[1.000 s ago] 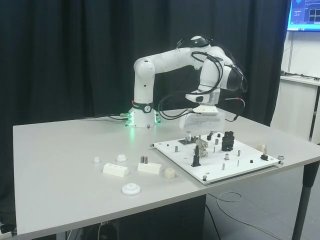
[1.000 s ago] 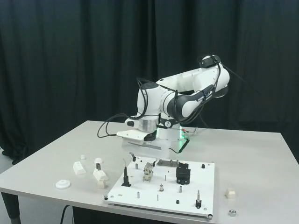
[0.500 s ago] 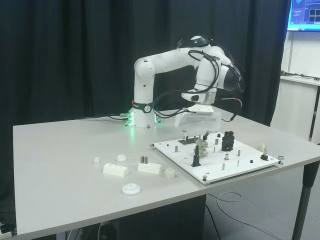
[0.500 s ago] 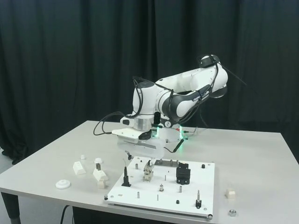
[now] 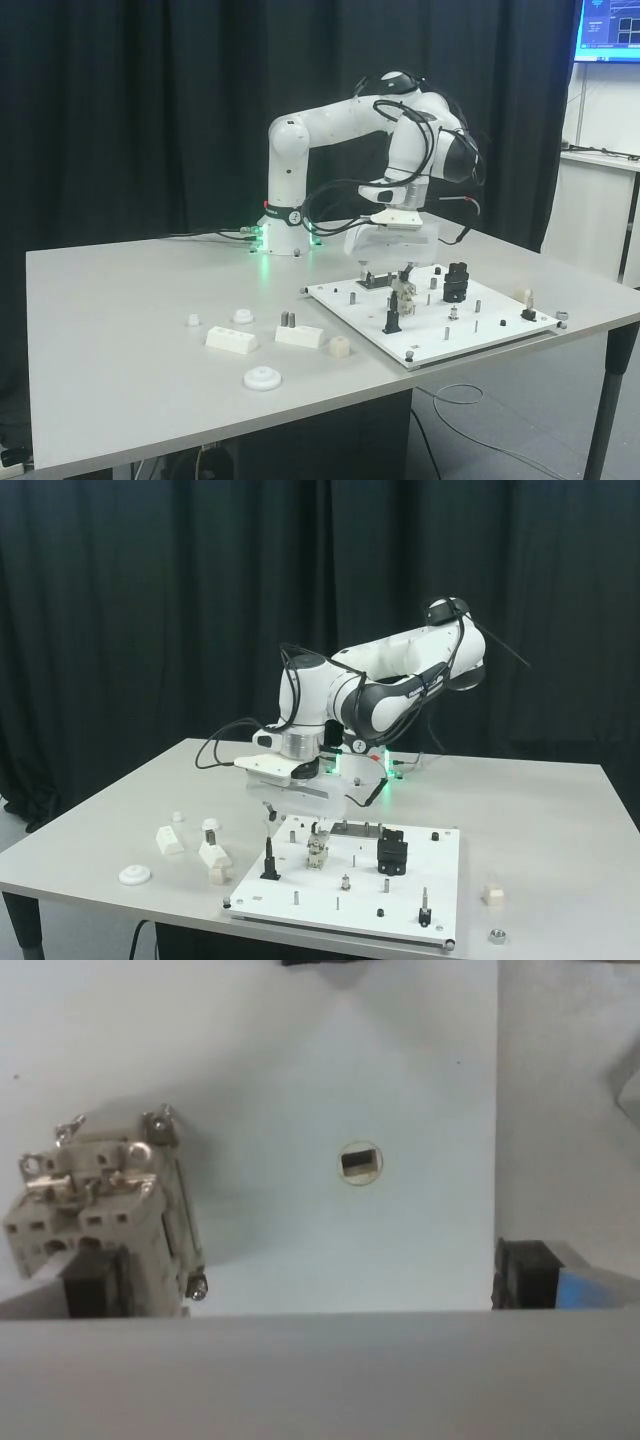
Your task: Insert waterproof.
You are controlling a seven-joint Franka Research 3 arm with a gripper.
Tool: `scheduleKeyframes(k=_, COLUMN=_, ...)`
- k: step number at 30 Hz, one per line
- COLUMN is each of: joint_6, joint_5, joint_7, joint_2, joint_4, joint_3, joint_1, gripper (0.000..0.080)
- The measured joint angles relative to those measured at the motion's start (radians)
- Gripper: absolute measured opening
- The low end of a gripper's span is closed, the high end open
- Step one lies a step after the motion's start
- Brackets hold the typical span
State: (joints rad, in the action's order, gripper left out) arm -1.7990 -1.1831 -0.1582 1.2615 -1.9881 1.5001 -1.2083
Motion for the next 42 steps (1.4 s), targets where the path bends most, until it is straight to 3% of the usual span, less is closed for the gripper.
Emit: scheduleKeyframes(k=42, joint_6=0.004, joint_5=0.002, joint_7=0.022, joint_2=0.003, joint_4=-0.002, joint_3=-0.012, joint_1=0.002, gripper=0.08)
